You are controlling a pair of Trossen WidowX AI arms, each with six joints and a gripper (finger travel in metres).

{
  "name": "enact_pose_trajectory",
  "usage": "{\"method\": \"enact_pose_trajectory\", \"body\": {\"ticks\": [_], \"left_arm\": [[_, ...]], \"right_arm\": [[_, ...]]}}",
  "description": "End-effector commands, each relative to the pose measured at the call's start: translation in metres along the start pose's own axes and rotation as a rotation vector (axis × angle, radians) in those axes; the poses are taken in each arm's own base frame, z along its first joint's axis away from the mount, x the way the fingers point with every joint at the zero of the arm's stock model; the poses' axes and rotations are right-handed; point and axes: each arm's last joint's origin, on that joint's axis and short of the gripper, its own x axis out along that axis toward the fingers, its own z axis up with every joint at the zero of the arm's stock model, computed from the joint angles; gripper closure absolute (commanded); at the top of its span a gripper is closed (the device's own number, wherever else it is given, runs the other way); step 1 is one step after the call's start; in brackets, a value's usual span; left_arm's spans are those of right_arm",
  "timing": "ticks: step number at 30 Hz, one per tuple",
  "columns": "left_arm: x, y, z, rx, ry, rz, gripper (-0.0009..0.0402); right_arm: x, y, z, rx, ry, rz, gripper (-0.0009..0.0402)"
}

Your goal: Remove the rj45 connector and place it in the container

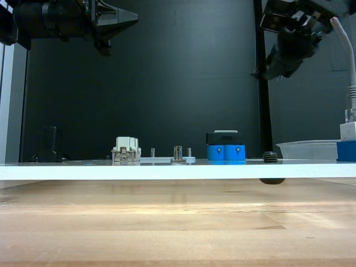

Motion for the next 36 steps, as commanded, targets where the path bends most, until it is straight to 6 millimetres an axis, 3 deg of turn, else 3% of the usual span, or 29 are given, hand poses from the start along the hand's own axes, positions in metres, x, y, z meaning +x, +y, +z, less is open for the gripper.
{"method": "enact_pose_trajectory", "body": {"ticks": [1, 32, 36], "left_arm": [[0.0, 0.0, 0.0, 0.0, -0.001, 0.0, 0.0393], [0.0, 0.0, 0.0, 0.0, -0.001, 0.0, 0.0393], [0.0, 0.0, 0.0, 0.0, -0.001, 0.0, 0.0393]], "right_arm": [[-0.002, 0.011, 0.0, -0.017, 0.042, 0.023, 0.0393], [0.004, 0.106, -0.011, -0.089, 0.298, 0.022, 0.0392], [0.006, 0.117, -0.01, -0.109, 0.316, 0.052, 0.0369]]}}
